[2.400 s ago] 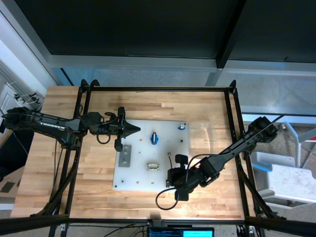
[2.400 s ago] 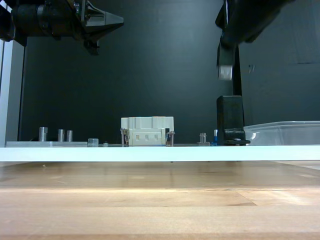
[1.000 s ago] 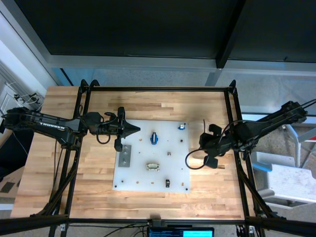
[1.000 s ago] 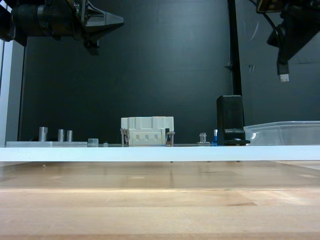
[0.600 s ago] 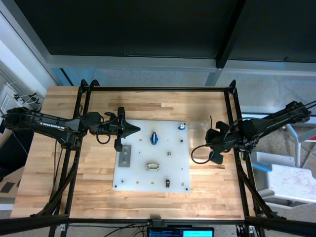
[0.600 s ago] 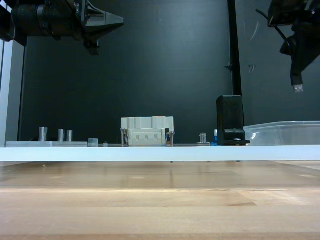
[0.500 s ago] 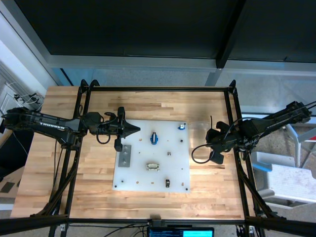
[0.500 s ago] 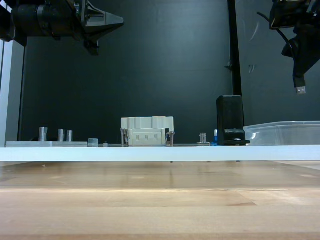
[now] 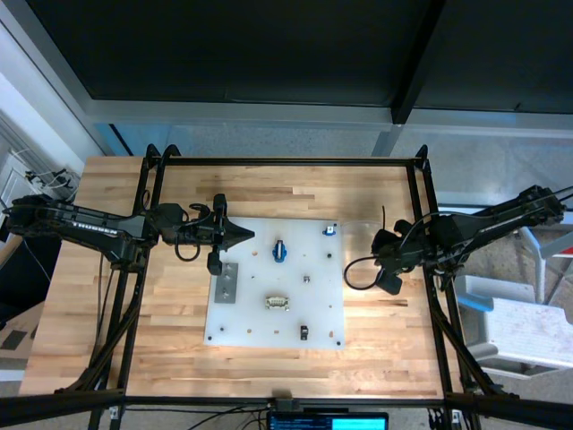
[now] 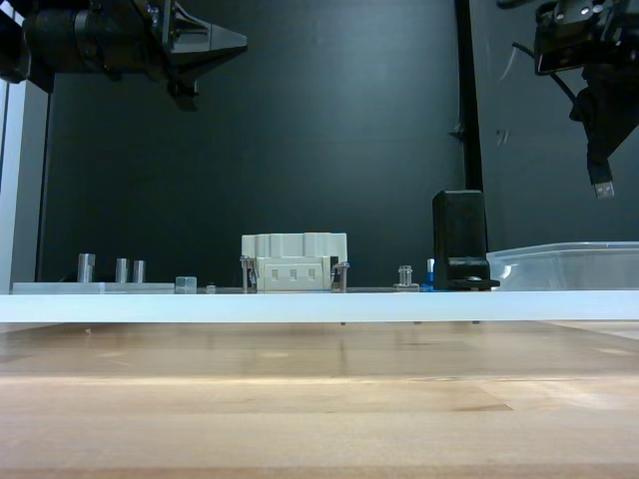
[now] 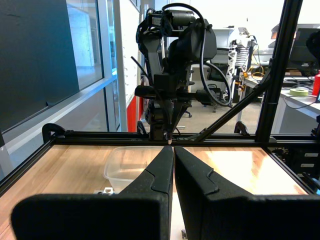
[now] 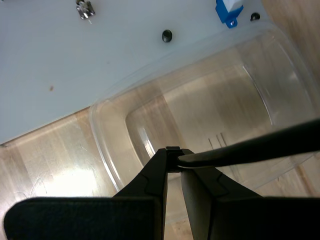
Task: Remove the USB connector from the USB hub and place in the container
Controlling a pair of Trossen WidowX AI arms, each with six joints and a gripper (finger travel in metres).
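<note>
My right gripper (image 9: pixel 383 257) hangs over the container (image 9: pixel 360 235), a clear tub beside the white board's right edge. It is shut on the USB connector (image 12: pixel 173 161). The thin black cable (image 12: pixel 260 144) runs out sideways from the closed fingers. In the low view the plug (image 10: pixel 602 188) dangles well above the container (image 10: pixel 569 264). The USB hub (image 9: pixel 304 333), a small black block, stands on the board's near edge with nothing plugged in; it rises dark in the low view (image 10: pixel 459 239). My left gripper (image 9: pixel 248 236) hovers shut above the board's far left corner.
The white board (image 9: pixel 251 309) carries a beige connector (image 9: pixel 278 304), a blue part (image 9: pixel 280 250), a small blue piece (image 9: pixel 329 230) and a grey peg block (image 9: pixel 229 285). The black frame post (image 9: pixel 430 269) runs close behind the right arm.
The right gripper lifted the connector out of the hub and carried it right and away to above the container, drifting slightly in the last half second. The left arm has not moved.
</note>
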